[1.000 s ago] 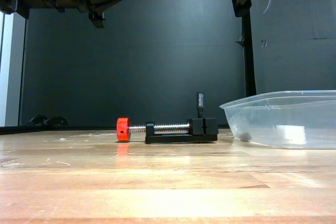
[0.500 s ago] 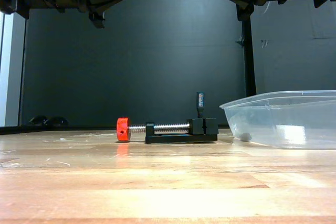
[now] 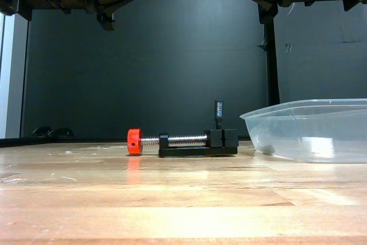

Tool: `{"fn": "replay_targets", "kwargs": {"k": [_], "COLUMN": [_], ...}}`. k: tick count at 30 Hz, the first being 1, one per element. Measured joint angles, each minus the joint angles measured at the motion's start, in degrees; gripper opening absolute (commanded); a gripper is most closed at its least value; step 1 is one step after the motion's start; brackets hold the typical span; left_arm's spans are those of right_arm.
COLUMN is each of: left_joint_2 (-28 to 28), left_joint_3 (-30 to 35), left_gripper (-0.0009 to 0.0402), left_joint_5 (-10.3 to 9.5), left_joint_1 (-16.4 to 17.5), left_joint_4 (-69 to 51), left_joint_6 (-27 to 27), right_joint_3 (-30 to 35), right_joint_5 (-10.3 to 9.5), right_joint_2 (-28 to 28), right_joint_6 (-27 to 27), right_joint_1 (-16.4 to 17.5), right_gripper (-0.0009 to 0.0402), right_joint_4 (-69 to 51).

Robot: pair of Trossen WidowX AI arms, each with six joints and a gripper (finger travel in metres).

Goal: Remove the USB-C connector from taskboard and place in the container

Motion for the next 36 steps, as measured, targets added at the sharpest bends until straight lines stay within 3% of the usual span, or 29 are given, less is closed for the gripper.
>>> {"fn": "replay_targets", "kwargs": {"k": [20,36], "left_joint_2": [0.0,0.0], "left_joint_3": [0.0,0.0], "left_gripper": [0.0,0.0], "left_joint_5": [-0.02,0.0], "left_joint_1": [0.0,0.0], "left_joint_4": [0.0,0.0], "left_joint_6": [0.0,0.0], "right_joint_3": [-1.4,-1.4], "right_joint_5": [0.02,0.04], "right_joint_2": [0.0,0.0], "right_joint_6": [3.0,2.4], "right_joint_1": [0.0,0.0], "right_gripper": [0.0,0.0], "right_joint_4": [1.0,1.2]}}
